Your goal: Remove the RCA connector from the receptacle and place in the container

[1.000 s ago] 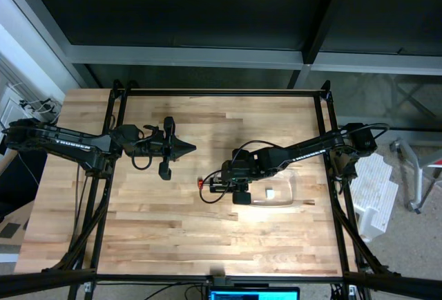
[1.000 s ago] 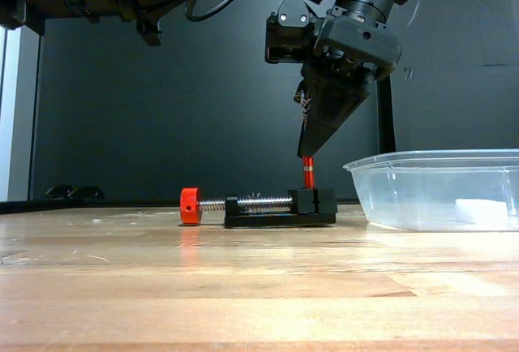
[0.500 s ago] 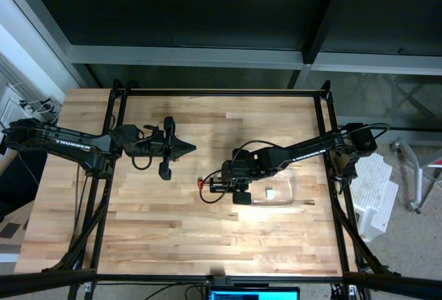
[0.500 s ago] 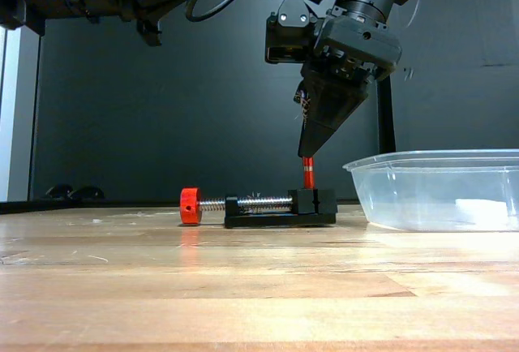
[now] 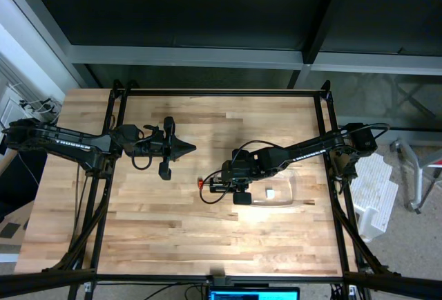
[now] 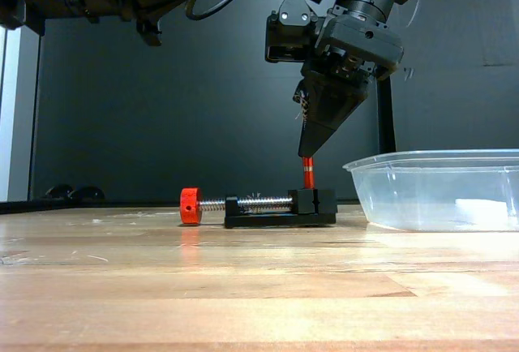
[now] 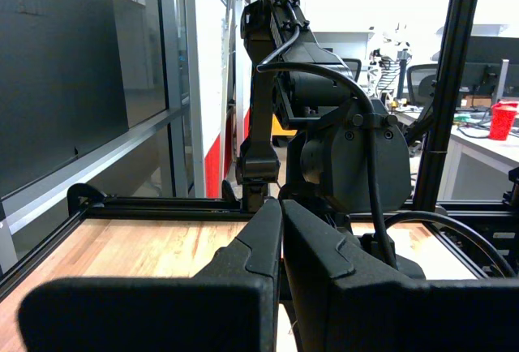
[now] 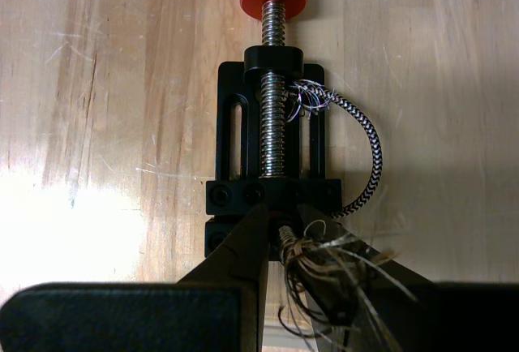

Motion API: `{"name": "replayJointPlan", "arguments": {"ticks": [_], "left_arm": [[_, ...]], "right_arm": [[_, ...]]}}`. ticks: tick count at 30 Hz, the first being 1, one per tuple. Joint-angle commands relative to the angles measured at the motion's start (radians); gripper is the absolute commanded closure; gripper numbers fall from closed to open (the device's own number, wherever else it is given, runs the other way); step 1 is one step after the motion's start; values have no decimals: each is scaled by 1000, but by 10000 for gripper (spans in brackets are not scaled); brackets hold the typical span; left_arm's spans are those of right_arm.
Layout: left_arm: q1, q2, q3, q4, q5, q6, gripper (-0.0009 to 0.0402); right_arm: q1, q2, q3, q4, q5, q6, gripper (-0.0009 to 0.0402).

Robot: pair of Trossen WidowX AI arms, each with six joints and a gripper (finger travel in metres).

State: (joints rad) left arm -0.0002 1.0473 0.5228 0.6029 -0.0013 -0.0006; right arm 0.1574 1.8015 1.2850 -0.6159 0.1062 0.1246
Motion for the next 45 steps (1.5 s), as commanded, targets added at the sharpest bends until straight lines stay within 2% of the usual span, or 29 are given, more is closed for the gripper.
{"name": "replayJointPlan", "arguments": {"ticks": [1, 19, 36, 45], "left_arm": [[0, 0, 0, 0, 0, 0, 393], [0, 0, 0, 0, 0, 0, 393], [0, 0, 0, 0, 0, 0, 393], [0, 0, 0, 0, 0, 0, 393]], "right_arm": [[0, 0, 0, 0, 2, -1, 392], [0, -30, 0, -8, 2, -2, 393], [-2, -203, 15, -32, 6, -2, 393], [-2, -214, 66, -39, 5, -2, 393]]}}
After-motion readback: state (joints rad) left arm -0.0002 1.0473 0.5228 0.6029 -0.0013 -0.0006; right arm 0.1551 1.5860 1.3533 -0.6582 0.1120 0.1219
